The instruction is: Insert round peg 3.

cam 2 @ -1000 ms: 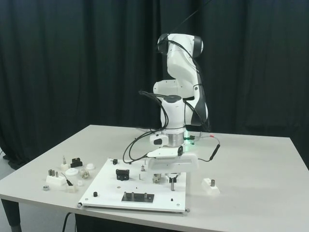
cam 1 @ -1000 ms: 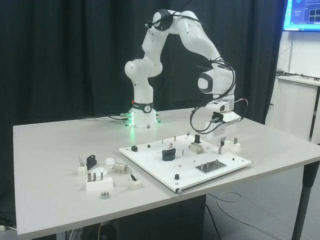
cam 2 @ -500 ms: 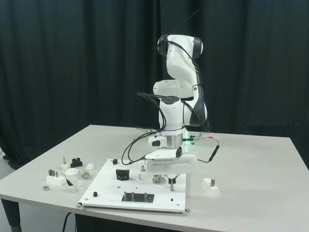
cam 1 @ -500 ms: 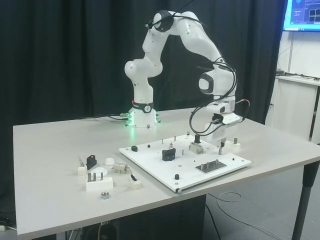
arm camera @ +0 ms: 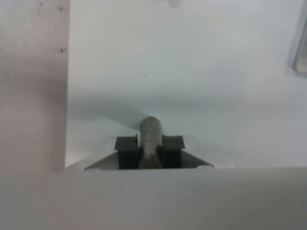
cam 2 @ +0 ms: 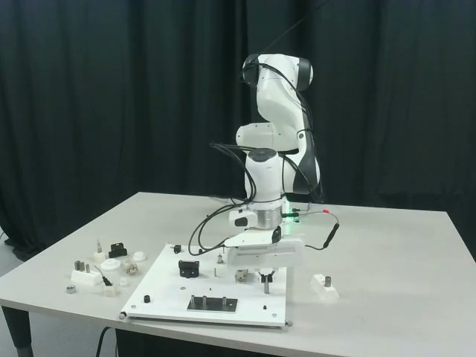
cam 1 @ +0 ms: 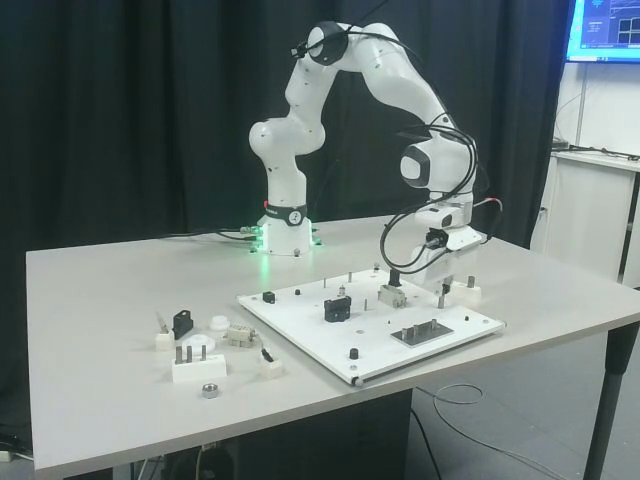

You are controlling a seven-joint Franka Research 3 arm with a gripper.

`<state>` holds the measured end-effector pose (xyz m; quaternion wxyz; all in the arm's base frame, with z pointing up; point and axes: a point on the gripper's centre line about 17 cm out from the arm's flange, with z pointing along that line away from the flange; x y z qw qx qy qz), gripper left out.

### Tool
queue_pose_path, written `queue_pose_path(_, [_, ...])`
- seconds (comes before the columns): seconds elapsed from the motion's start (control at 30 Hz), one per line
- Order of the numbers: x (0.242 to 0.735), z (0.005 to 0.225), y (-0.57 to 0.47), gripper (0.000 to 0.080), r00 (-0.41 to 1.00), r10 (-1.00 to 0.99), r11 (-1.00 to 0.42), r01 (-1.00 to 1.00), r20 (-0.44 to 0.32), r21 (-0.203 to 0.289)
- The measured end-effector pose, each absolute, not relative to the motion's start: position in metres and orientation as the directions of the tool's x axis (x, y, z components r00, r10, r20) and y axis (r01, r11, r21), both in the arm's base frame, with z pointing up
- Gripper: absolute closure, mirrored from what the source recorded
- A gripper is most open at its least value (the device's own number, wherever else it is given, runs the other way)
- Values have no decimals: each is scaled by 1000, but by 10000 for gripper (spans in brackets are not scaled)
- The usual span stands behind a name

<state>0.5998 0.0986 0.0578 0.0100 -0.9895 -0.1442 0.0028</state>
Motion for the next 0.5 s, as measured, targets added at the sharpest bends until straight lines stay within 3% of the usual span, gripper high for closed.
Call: queue_pose_path(0.5, [598,58,104,700,954,300,-954,300,-9,-23])
